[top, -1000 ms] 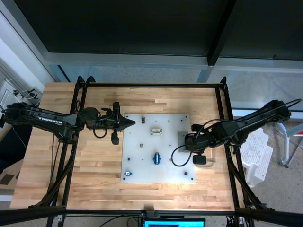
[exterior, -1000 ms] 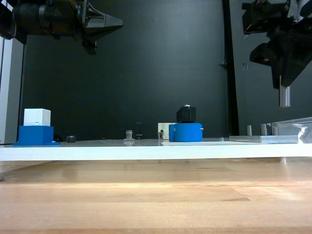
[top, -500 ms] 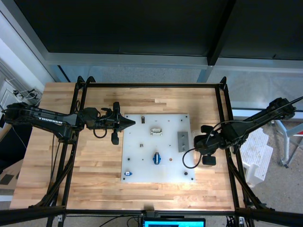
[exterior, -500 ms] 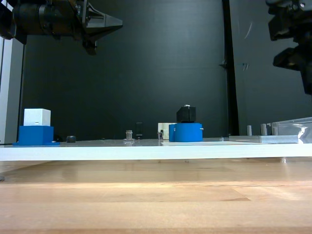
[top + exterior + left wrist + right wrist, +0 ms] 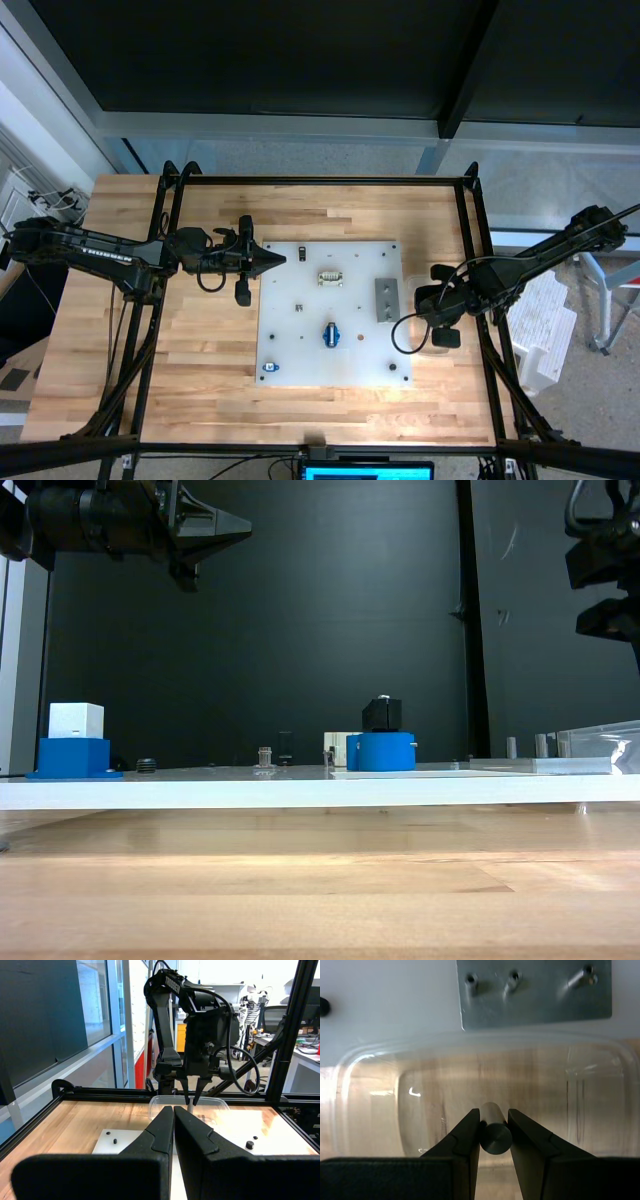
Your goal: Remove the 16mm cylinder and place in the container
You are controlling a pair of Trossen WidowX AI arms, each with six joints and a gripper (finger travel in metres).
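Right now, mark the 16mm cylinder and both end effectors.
16mm cylinder [image 5: 496, 1138]: right wrist view, end face.
right end effector [image 5: 493, 1115]: right wrist view, between fingertips, above container [image 5: 560, 1090].
left end effector [image 5: 280, 259]: high view, fingertips, near board [image 5: 300, 340].

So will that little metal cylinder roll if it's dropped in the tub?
Probably: the 16mm cylinder, pinched in the right claw over the container, looks round and smooth, so it may roll. Looks like solid metal, so likely heavy for its size. The left claw hangs shut above the board's left edge.
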